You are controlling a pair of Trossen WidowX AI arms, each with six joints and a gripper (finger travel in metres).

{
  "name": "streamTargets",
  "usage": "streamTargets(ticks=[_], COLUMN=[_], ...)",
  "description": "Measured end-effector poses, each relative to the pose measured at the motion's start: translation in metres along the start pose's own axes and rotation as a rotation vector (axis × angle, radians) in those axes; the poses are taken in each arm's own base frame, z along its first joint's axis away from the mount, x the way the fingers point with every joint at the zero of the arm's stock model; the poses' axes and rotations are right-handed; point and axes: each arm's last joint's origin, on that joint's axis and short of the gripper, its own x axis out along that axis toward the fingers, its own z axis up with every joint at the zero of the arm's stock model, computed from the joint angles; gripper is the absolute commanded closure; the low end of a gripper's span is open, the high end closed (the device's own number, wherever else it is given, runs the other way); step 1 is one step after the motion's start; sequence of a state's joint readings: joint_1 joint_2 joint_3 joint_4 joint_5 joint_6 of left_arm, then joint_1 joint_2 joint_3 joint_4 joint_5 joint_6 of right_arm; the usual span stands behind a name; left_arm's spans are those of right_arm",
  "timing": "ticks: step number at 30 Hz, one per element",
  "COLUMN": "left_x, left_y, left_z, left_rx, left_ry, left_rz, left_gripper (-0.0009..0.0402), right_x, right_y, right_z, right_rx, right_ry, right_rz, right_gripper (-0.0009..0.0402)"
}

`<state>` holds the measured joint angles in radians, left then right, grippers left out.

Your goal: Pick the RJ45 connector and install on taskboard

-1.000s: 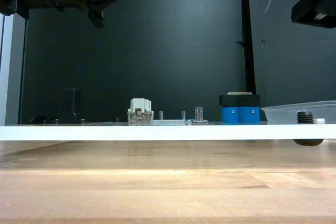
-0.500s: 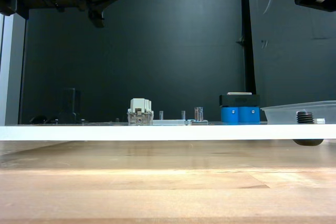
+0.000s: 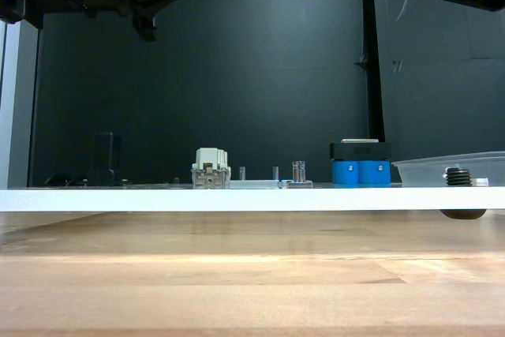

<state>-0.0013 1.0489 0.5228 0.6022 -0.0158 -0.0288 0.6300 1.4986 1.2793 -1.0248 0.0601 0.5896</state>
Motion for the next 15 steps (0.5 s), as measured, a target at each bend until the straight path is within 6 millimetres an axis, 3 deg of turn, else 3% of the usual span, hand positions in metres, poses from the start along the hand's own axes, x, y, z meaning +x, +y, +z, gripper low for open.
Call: streamTargets(ticks=[6, 15], left_x=[0.000, 0.000], left_y=[0.000, 0.000], left_z=[0.000, 0.000], left_rx=[0.000, 0.000], left_ry=[0.000, 0.000], left_rz=[0.000, 0.000], left_gripper=[0.0393, 0.0393], right_x=[-0.024, -0.047], right_y=[-0.024, -0.068], right_z=[0.001, 0.010], right_rx=[0.008, 0.022], right_ry=[-0.046, -0.139], right_rz=[-0.001, -0.038], right_gripper=[0.0200, 0.0250])
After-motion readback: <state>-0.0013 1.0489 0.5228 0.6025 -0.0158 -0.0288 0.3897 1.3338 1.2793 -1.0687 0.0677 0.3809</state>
